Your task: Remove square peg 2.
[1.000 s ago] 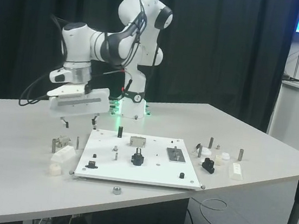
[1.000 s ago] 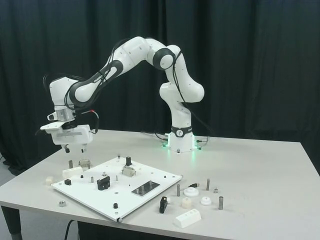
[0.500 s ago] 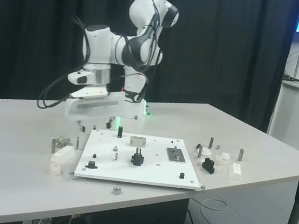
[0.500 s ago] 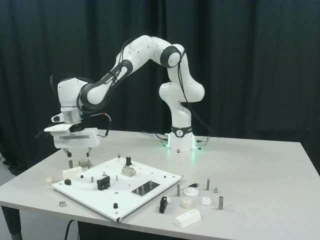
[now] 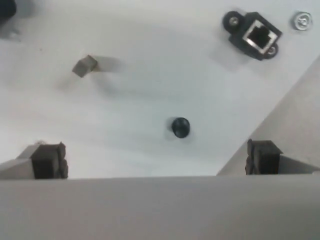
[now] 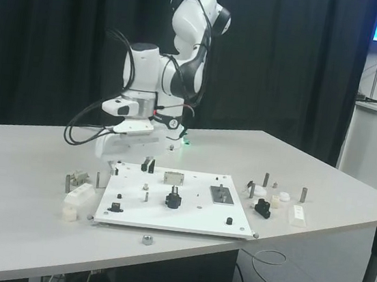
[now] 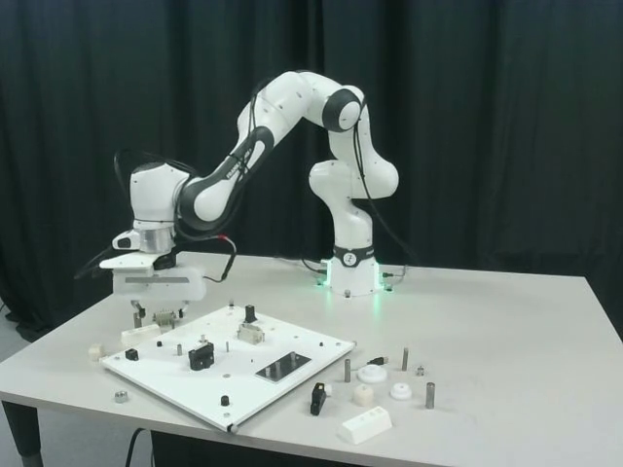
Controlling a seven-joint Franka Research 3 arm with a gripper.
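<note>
Closest to the front table edge there's a loose nut [image 6: 147, 239], then the white board [image 6: 186, 218] with its bits. In the wrist view you've got a black socket [image 5: 252, 35] near the board's corner, a black knob [image 5: 180, 127], and past that a small grey square peg [image 5: 85, 65] standing on the board. I'd guess that's your target, well apart from the knob.

The gripper [image 5: 155, 159] hangs above the board's back left part with its fingers spread wide and nothing between them. It's not over the peg yet.

What could bite you:
- The peg is small, so a grab that's off-centre could slip.
- A tilted pull may jam it in its hole and lift the board.
- A black post [image 6: 148, 165] stands just beside the hand, so a low sideways move could clip it.
- The cable loop [image 6: 80, 128] hanging off the wrist might snag too.

The board's left edge has a white block [image 6: 80, 196] and other small parts crowded near it. The roomier side is the table [image 6: 27, 162] behind the board, toward the arm's base [image 6: 169, 128].
</note>
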